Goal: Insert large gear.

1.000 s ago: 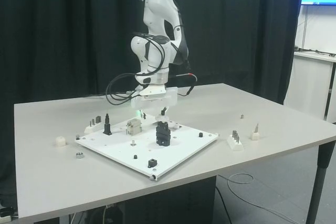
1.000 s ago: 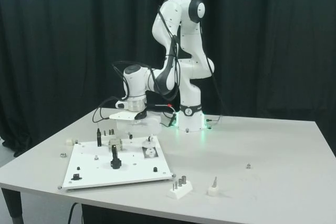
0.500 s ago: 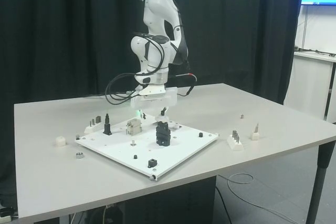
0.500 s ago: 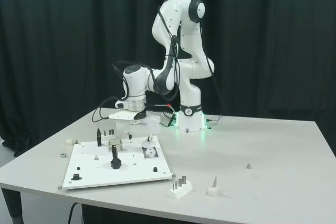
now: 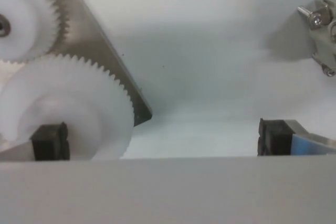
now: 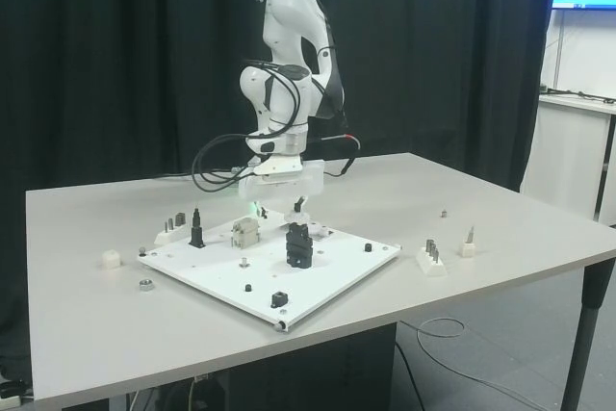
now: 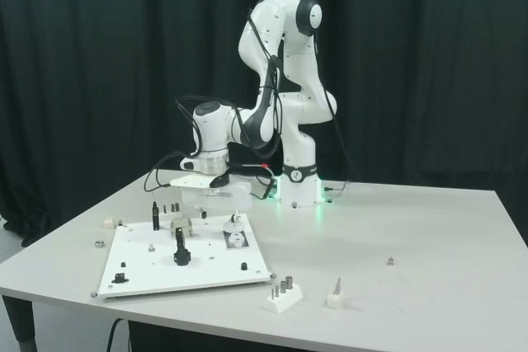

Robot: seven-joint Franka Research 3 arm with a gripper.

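hand (image 5: 155, 135) spread | large gear (image 5: 65, 108) beside one finger | board (image 5: 210, 51) bare between

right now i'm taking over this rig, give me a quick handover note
Gripper: open, holding nothing, low over the white board.
Large gear: on the grey plate, teeth against the smaller gear; one black pad shows in front of it, the other is out over bare board.
Done: gear looks seated and released.
Left: check that it sits fully down, then lift the arm away.
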